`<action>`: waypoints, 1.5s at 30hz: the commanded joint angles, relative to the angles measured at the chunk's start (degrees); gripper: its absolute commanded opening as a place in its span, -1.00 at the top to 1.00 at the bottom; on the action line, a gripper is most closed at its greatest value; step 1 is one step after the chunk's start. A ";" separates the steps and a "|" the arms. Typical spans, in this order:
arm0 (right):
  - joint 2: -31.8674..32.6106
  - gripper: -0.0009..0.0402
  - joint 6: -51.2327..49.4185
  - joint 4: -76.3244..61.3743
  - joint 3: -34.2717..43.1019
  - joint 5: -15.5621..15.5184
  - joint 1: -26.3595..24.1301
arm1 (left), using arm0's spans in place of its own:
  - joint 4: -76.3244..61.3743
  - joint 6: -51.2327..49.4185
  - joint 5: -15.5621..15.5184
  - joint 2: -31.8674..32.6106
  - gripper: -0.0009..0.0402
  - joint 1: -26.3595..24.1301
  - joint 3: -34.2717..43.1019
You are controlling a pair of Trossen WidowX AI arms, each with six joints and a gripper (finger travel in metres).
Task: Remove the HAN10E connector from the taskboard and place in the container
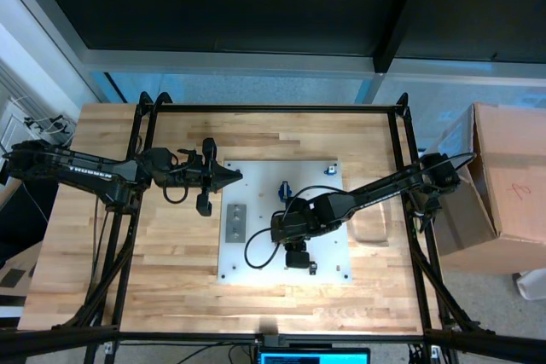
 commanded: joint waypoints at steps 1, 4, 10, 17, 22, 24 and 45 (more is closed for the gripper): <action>-0.09 0.89 -0.20 0.04 1.77 -0.02 0.07 | 0.00 0.00 0.00 0.00 0.96 0.02 0.02; -0.09 0.89 -1.09 -2.12 3.41 0.00 0.09 | 0.00 0.00 0.00 0.00 0.96 0.02 0.02; -0.09 0.89 -1.33 -6.75 6.95 0.00 0.13 | 0.00 0.00 0.00 0.00 0.96 0.00 0.02; -0.66 0.89 -1.51 -9.99 9.86 -0.02 0.17 | 0.00 0.00 0.00 0.00 0.96 0.00 0.02; -1.51 0.89 -1.51 -10.67 9.81 -0.50 0.17 | 0.00 0.00 0.00 0.00 0.96 0.02 0.02; -1.92 0.89 -1.53 -11.37 9.75 -0.50 0.17 | 0.00 0.00 0.02 0.00 0.96 0.00 0.02; -18.82 0.89 2.58 -9.44 -7.98 1.73 0.17 | 0.00 0.00 0.00 0.00 0.96 0.00 0.02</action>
